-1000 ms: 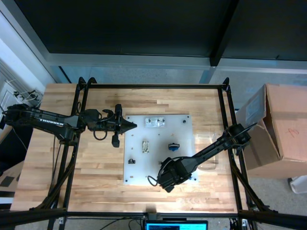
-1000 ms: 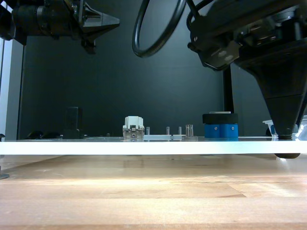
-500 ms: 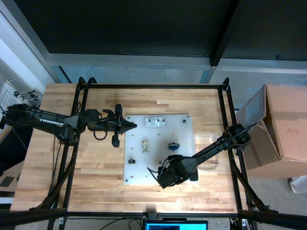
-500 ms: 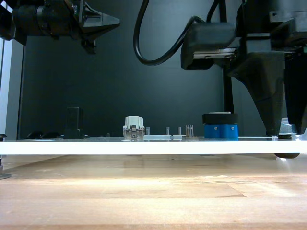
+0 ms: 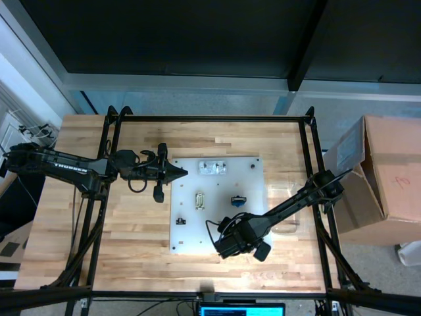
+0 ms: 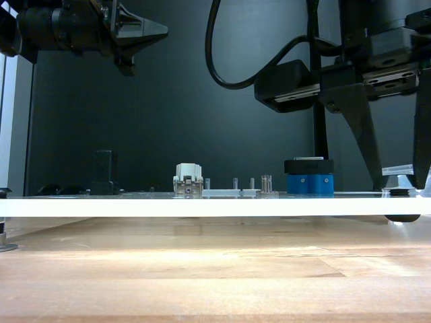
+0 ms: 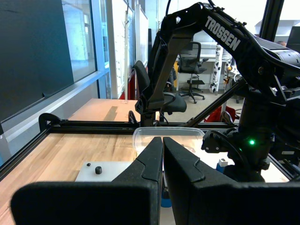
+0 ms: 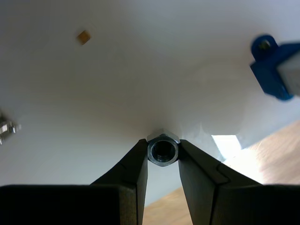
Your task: Pick the M12 nut and place it on its threads and fasten
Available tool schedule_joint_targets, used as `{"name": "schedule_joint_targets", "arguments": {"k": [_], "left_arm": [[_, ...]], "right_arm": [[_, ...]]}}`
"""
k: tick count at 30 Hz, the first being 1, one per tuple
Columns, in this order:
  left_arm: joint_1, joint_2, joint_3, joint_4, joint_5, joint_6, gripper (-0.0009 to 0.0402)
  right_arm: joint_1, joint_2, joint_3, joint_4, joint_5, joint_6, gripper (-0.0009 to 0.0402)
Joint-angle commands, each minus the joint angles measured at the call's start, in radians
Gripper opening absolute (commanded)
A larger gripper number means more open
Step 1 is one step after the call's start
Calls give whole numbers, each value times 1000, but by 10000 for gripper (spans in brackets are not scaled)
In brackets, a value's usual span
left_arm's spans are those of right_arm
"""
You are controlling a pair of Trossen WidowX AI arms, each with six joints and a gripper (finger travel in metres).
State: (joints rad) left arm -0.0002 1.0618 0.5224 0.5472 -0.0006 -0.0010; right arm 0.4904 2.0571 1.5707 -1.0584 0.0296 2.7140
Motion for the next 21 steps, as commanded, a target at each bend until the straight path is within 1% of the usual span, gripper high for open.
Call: {"name": "schedule_joint_targets", "arguments": {"k": [1,12,21], "left_arm": [[0,0,0,0,0,0,0],[0,0,0,0,0,0,0],[0,0,0,0,0,0,0]], "right_arm": [[2,0,0,1,-3,104,0],[5,-2,0,1,-3,371,0],[5,-2,0,5,-3,375,0]]}}
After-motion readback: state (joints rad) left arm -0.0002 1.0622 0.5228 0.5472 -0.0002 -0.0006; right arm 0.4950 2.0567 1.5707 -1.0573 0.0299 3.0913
